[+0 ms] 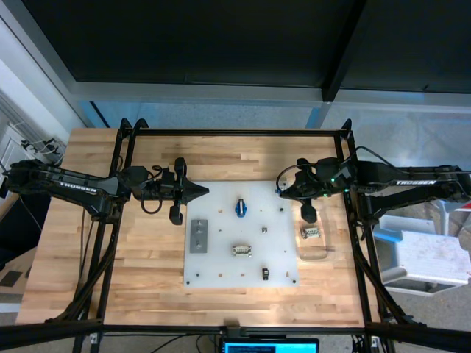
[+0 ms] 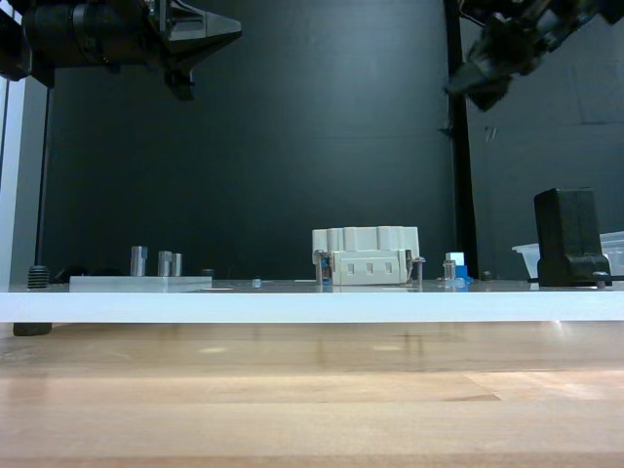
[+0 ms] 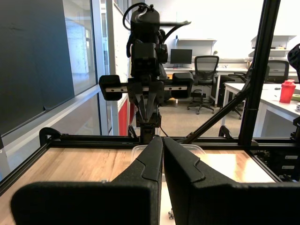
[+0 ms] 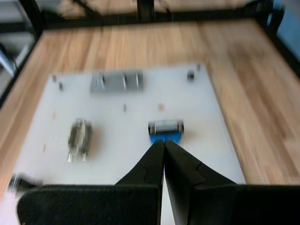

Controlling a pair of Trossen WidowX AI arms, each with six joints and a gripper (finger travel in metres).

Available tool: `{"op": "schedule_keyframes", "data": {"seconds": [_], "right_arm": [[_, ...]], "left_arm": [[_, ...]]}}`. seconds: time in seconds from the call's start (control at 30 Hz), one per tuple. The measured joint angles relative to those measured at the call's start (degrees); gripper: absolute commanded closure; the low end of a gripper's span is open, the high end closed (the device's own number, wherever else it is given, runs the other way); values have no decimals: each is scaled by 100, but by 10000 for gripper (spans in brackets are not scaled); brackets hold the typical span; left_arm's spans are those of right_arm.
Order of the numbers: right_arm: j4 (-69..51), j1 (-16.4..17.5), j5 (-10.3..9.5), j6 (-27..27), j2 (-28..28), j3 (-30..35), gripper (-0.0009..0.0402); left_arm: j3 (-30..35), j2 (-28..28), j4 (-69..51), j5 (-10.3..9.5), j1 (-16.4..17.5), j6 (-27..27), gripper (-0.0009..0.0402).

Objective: Pick the HAN10E connector and install in the HAN10E hub

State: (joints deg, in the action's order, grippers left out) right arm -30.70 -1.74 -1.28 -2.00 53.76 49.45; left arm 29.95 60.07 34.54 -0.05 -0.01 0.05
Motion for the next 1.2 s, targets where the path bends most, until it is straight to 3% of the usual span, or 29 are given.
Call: {"op": "schedule_keyframes", "data": {"seconds": [0.3,0.6,0.77,1.2], "right_arm": [[-2424,2,-2,-90,133,955,393],[-4315,26,-44,-155,872,1814,393],[-4787,42,-332,-160,1161,1923,393],[-4970,382,-326,-450,1290,1921,393]], "left_arm": [[0,2,0,0,0,0,393],[0,2,-2,0,0,0,393],[0,2,0,0,0,0,393],[0,2,-2,0,0,0,393]]}}
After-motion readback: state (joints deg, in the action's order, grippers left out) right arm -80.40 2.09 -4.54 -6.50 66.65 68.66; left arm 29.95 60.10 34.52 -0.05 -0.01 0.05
